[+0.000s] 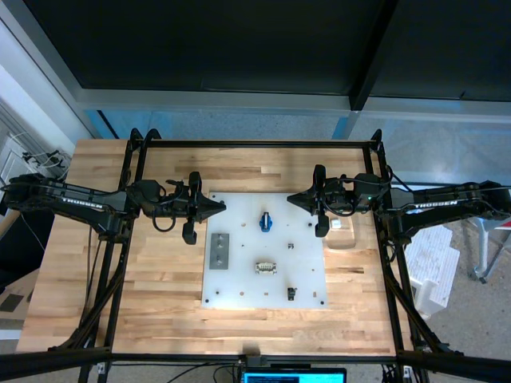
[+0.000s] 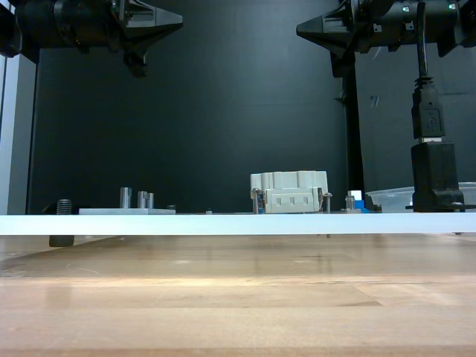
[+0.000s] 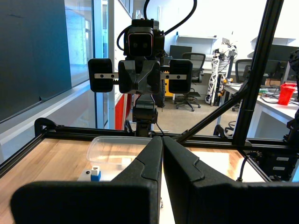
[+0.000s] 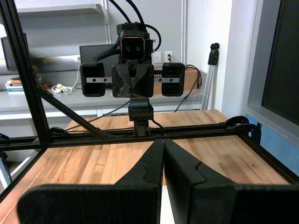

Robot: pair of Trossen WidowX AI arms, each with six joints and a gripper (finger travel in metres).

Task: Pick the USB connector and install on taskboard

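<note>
The widest risk lies in the reach. Both arms hang high over the far edge of the taskboard [image 1: 239,291], while the USB connector [image 2: 430,111] stands upright toward the board's near right side, above a black fitting [image 2: 436,178]. A strip of bare metal shows between plug and fitting, so I judge it sits in the fitting but perhaps not fully home. Whichever arm goes must come down and toward the near edge across the board. A low path could clip the beige socket [image 2: 290,192] or the posts of the grey block [image 1: 219,250]. The left gripper [image 1: 220,207] and the right gripper [image 1: 291,199] point at each other with a gap between their tips, each with jaws pressed together on nothing. A descent without spreading them first would ram the plug from above and could bend it. The right gripper is the nearer one, but its arm passes over the clear tray [image 1: 345,233] just beside the board's right edge and could knock it when lowering. The cable [image 2: 422,44] rises straight from the plug, and fingers closing on it instead of the plug body would let the plug swivel. Smallest of all, a tilted push on that exposed metal tongue could jam it in the fitting.
</note>
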